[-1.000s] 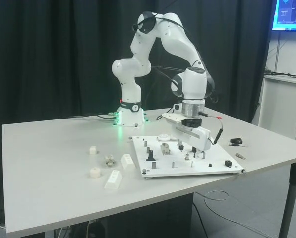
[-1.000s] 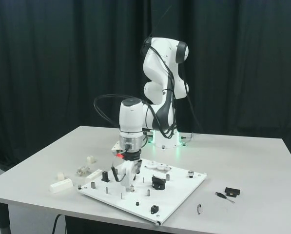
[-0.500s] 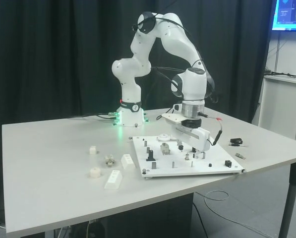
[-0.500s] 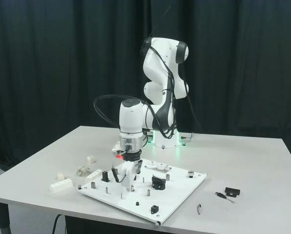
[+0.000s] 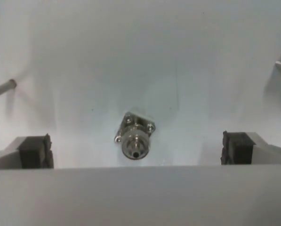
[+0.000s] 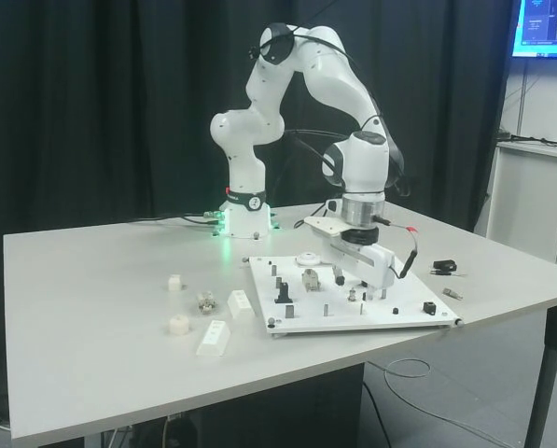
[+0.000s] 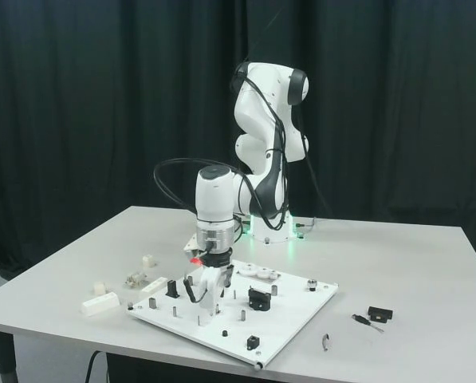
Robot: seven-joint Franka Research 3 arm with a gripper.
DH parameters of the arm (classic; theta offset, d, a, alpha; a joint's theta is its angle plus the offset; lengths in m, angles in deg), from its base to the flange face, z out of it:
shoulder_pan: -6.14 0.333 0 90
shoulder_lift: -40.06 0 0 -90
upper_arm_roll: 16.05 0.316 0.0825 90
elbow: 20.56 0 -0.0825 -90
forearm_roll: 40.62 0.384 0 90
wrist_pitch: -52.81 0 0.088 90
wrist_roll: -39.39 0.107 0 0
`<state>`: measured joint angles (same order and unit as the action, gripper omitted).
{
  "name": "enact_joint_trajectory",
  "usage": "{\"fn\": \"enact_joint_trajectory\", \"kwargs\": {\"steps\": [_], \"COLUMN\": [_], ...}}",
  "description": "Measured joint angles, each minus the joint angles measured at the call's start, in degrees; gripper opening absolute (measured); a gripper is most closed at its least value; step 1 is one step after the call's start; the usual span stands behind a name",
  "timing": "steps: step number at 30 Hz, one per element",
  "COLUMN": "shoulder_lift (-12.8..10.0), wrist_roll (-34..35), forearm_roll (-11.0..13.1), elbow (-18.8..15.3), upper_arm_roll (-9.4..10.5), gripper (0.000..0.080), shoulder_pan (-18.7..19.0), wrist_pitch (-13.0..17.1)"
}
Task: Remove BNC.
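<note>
A white robot arm (image 6: 297, 84) is bolted to a grey tabletop (image 6: 91, 280) in front of black curtains, with a green glow at its base. Its hand (image 5: 135, 149) hangs low over a white board (image 6: 399, 315) that lies flat on the tabletop near the front edge. The board carries several small upright pegs and black fittings.

In the wrist view, the BNC connector (image 5: 134, 139) sits on the white board, seated on a small square flange with screws at its corners. It lies between the two black fingertips (image 5: 34, 151), roughly midway. The hand is spread wide: each fingertip stands well apart from the connector, and neither touches it. A thin metal peg (image 5: 3, 88) stands off to one side on the board.

In the first room view, the hand (image 6: 360, 264) hovers just above the middle of the board, wrist pointing down. In the second room view, the hand (image 7: 206, 291) is over the board's (image 7: 301, 307) near-left part.

Loose on the tabletop beside the board are several white blocks (image 6: 215, 337) and a small metal part (image 6: 204, 301). On the board's other side lie a small black part (image 7: 379, 313) and a few small tools.
</note>
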<state>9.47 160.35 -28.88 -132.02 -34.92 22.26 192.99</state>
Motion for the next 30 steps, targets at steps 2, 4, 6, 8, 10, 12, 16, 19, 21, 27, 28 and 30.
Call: {"fn": "enact_joint_trajectory", "kwargs": {"steps": [2,4,6,8,10,12,16,19,21,27,28,30], "shoulder_lift": [-0.1,-0.1,-0.2,-0.3,-0.4,-0.4,-0.6,-0.7,-0.8,-1.2,-1.2,-1.2], "wrist_roll": [-0.1,-0.1,-0.1,-0.1,-0.1,-0.1,-0.4,-0.4,-0.4,-0.4,-0.4,-0.5], "forearm_roll": [0.0,0.1,0.1,0.1,0.1,0.2,0.2,0.3,0.4,1.0,1.0,1.0], "elbow": [0.0,0.0,0.0,0.0,0.0,0.0,0.0,0.0,0.0,0.0,-0.1,-0.1], "upper_arm_roll": [0.02,0.04,0.06,0.07,0.07,0.07,0.07,0.08,0.1,0.16,0.15,0.15], "gripper": [0.08,0.08,0.08,0.08,0.08,0.08,0.0549,0.0549,0.0549,0.0189,0.0189,0.0189], "shoulder_pan": [0.0,0.0,0.0,0.0,0.0,0.0,0.0,0.0,0.0,0.0,0.0,0.0], "wrist_pitch": [0.0,0.0,0.0,0.1,0.1,0.2,0.6,0.9,1.1,1.6,1.6,1.6]}}
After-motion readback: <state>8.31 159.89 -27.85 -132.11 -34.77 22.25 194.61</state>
